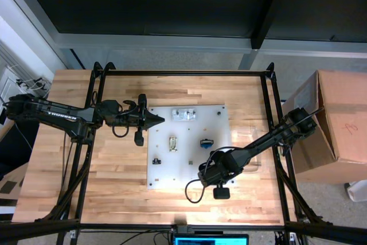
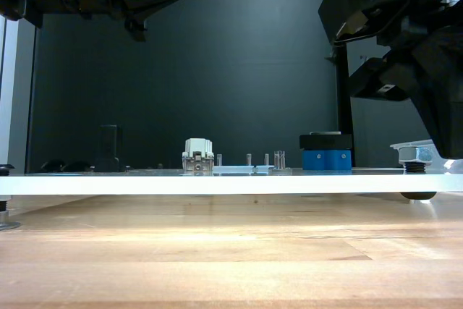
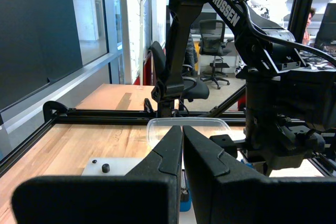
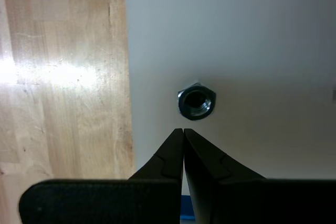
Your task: Pick the M12 nut and place it on its threads and fasten
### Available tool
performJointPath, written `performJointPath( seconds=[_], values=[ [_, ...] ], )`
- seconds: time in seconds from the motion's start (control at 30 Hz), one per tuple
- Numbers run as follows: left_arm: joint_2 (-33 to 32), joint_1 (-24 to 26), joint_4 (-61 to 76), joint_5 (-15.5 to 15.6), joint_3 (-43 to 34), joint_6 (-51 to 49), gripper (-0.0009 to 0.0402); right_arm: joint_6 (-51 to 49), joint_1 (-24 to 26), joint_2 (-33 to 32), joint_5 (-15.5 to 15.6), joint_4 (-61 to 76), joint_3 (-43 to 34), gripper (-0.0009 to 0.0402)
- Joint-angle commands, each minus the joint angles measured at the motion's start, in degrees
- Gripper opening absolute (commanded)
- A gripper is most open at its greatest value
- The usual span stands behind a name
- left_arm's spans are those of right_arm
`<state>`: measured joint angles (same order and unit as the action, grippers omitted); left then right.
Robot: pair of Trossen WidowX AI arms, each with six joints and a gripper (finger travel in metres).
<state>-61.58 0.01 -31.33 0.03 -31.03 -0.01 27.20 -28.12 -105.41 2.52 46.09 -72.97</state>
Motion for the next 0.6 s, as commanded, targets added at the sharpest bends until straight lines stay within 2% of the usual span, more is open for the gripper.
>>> performJointPath(
  seconds=[0.03,0.17,0.27,0.33,0.6],
  values=[
    [0.0,0.0,0.0,0.0,0.0,0.0,0.0,1.2,0.0,0.0,-4.1,0.9,0.0,0.0],
    [0.0,0.0,0.0,0.0,0.0,0.0,0.0,2.6,0.0,0.0,-7.8,1.2,0.0,0.0],
    [0.0,0.0,0.0,0.0,0.0,0.0,0.0,2.6,0.0,0.0,-7.9,1.2,0.0,0.0],
    [0.0,0.0,0.0,0.0,0.0,0.0,0.0,2.6,0.0,0.0,-6.7,0.9,0.0,0.0],
    [0.0,0.0,0.0,0.0,0.0,0.0,0.0,2.1,0.0,0.0,2.2,-0.8,-0.2,0.0]
  ],
)
